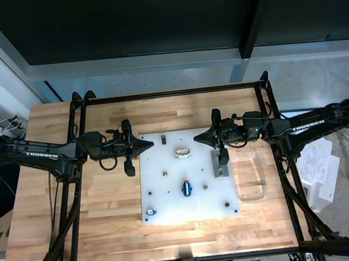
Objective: Remove the 16mm cylinder and place in the container
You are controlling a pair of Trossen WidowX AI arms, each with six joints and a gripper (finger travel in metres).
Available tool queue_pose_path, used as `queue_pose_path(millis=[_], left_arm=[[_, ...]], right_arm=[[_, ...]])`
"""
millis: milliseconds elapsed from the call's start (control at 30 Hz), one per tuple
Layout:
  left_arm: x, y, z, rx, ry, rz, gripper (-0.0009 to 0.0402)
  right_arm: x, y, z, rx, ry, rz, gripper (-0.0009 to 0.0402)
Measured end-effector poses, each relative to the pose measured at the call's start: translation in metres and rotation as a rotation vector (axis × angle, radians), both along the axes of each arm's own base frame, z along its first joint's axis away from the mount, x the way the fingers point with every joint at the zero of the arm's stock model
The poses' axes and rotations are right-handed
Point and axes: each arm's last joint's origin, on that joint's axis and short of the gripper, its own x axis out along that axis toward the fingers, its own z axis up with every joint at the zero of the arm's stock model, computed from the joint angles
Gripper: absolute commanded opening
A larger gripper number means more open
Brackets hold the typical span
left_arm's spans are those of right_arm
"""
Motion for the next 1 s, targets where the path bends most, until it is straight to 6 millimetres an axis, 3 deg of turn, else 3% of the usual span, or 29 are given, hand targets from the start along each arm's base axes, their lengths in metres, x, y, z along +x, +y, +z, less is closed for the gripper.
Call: queue_pose_path(millis=[167, 1000], left_arm=[[0.0000, 0.0000, -0.0002, 0.000, 0.001, 0.000, 0.0000], [0.0000, 0.0000, -0.0002, 0.000, 0.001, 0.000, 0.0000]], right_arm=[[0.0000, -0.0001, -0.0061, 0.001, 0.063, -0.001, 0.0000], [0.0000, 0.0002, -0.0054, 0.000, 0.057, 0.000, 0.0000]])
